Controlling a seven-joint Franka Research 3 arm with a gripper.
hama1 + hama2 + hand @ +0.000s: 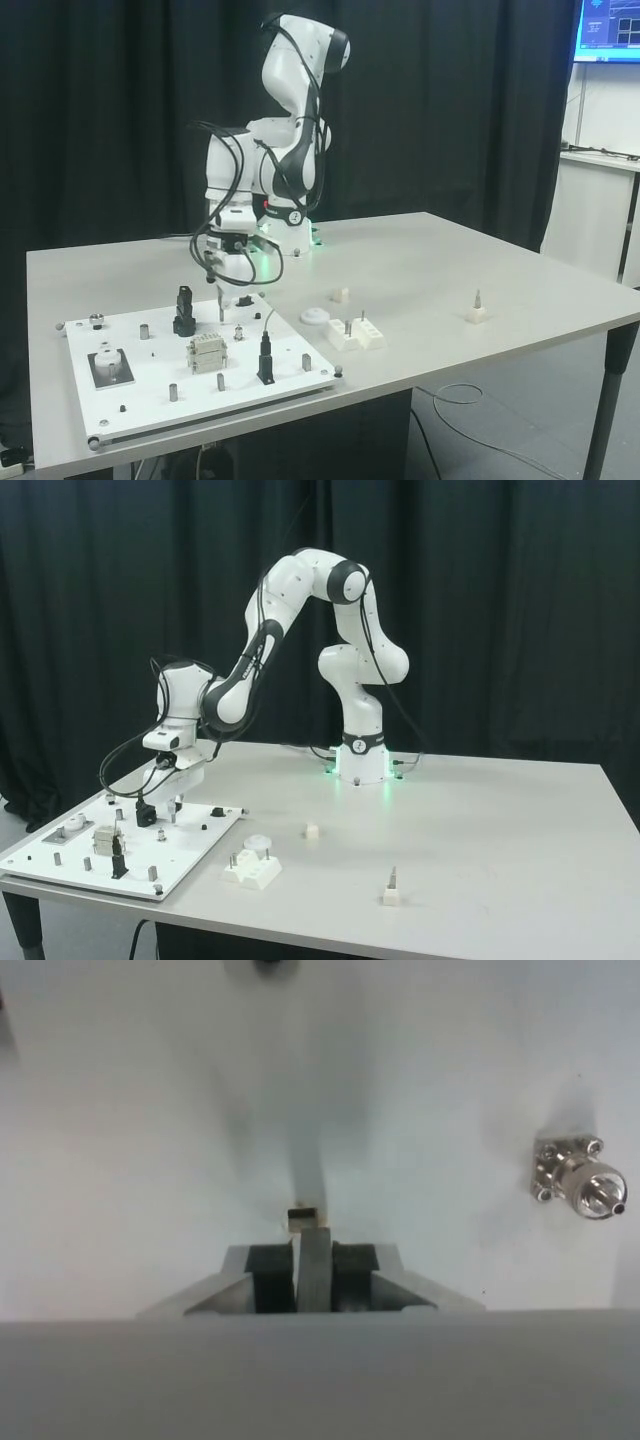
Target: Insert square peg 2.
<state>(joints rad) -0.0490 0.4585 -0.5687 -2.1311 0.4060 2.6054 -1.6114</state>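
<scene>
Grey table (pixel 480 820), black curtain (pixel 500 600) behind.

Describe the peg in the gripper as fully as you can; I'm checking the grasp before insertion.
The peg is a slim, straight grey bar, metal by its look, with flat sides. It stands upright, clamped between the black pads of the gripper, which touch two opposite faces. Its lower end points down at the white board, near a small square fitting; contact there cannot be told.

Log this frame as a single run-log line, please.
stage: insertion approach | end effector: shut on square peg, over white board | peg: upright, tip near square hole | seated: cannot tell
</scene>
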